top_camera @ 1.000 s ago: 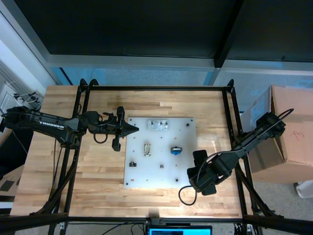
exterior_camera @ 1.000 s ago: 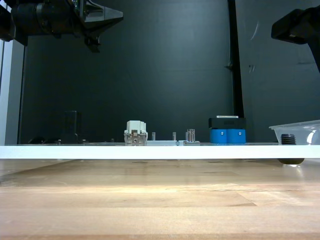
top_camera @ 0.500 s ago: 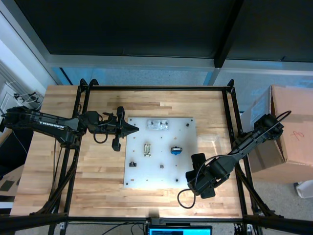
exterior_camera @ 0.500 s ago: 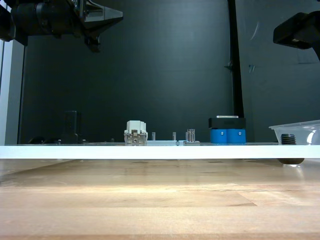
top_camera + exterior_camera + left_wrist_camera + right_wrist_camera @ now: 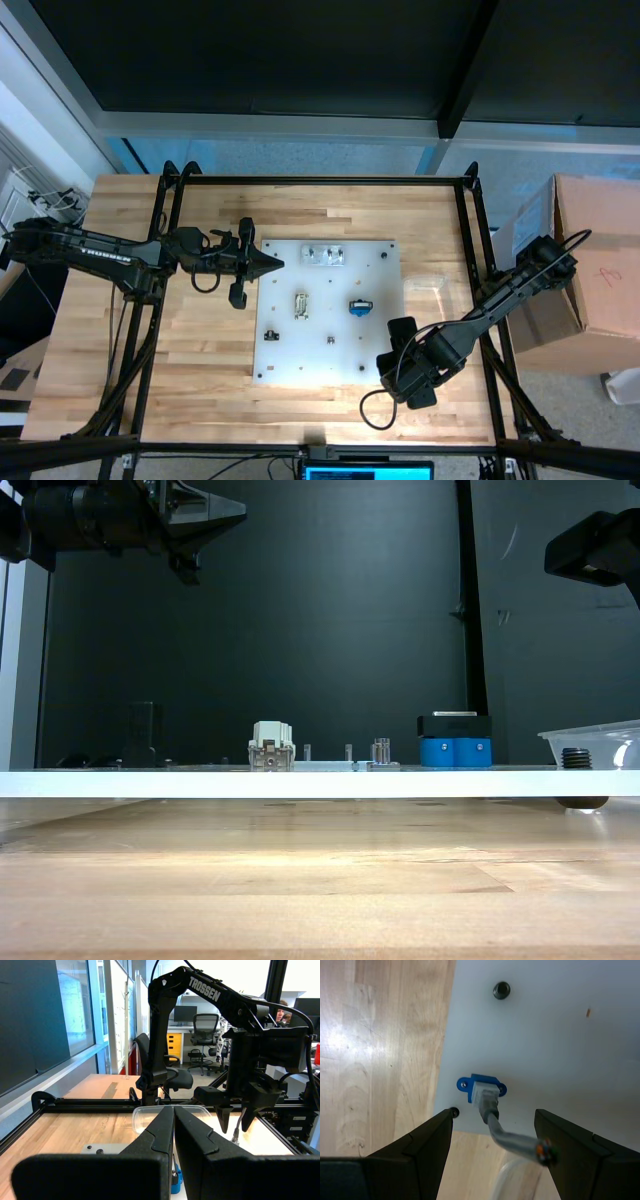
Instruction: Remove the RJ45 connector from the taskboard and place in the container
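Right wrist view, and we count one RJ45 connector point(image 5: 485, 1094): a pale grey plug sitting in its blue seat point(image 5: 465, 1083) near the white taskboard's point(image 5: 560, 1050) edge, its grey cable point(image 5: 507, 1136) trailing to a frayed end. The right gripper point(image 5: 493, 1116) hangs above it, jaws spread wide, gripping nothing. We see one clear container point(image 5: 428, 287) beside the board. The left gripper point(image 5: 268, 263), jaws pressed together and empty, hovers over the board's left edge.

Table point(image 5: 200, 370): wood planks, finished lightly glossy. Taskboard point(image 5: 300, 360) laid on table: smooth matt white plastic. Container point(image 5: 597, 739) beside taskboard: clear plastic.
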Tool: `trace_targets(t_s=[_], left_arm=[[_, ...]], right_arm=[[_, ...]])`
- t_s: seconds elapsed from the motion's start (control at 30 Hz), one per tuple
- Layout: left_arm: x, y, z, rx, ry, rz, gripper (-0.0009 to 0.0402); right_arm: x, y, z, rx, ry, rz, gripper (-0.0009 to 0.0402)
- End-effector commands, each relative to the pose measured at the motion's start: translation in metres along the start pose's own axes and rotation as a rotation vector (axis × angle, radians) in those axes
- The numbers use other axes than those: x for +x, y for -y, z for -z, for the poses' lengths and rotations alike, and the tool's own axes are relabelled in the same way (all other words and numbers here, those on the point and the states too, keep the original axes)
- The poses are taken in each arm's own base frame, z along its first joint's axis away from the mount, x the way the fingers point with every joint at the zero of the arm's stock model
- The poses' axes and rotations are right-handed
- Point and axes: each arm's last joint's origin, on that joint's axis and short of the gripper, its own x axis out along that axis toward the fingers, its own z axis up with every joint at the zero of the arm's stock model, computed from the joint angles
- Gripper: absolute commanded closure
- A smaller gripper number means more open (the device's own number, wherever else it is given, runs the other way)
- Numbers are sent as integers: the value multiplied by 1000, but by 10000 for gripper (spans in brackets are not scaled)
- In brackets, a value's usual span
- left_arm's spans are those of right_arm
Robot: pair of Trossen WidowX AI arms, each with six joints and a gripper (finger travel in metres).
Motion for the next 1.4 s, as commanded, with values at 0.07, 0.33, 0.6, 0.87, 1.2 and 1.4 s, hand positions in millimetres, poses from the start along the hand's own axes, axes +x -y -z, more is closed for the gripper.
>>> trace_targets(t_s=[0.07, 0.33, 0.6, 0.87, 1.2, 1.4], left_arm=[[0, 0, 0, 0, 0, 0, 393], [0, 0, 0, 0, 0, 0, 393], [0, 0, 0, 0, 0, 0, 393], [0, 0, 0, 0, 0, 0, 393], [0, 0, 0, 0, 0, 0, 393], [0, 0, 0, 0, 0, 0, 393]], right_arm=[[0, 0, 0, 1, 1, 0, 176], [0, 0, 0, 10, 4, -1, 208], [0, 0, 0, 27, 6, -2, 257], [0, 0, -1, 58, 9, -3, 298], [0, -1, -1, 81, 9, -4, 392], [-1, -1, -1, 88, 13, -6, 395]])
